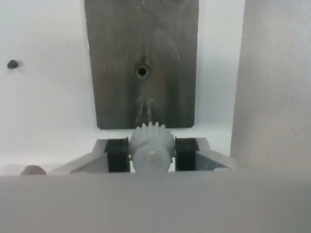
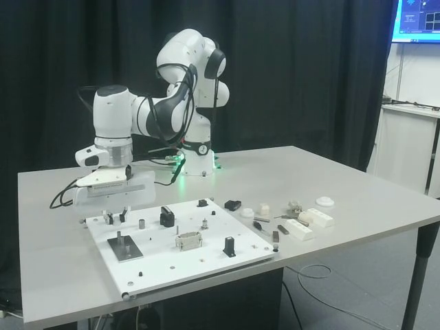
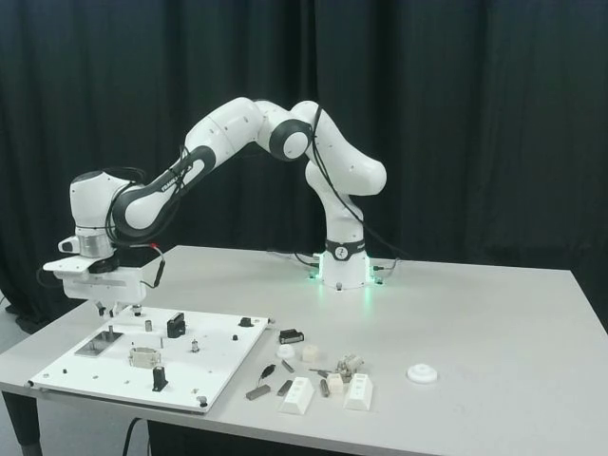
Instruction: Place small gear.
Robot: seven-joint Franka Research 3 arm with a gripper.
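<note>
Between the end effector [image 1: 152,154] pads, small gear [image 1: 151,144], above grey plate [image 1: 142,63]

No legible text, label or number anywhere

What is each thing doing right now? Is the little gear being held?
small gear: held between the fingers, above the grey plate
gripper: shut on the small gear
grey plate: lying flat on the white board, hole unfilled
white board: flat on the table
</note>
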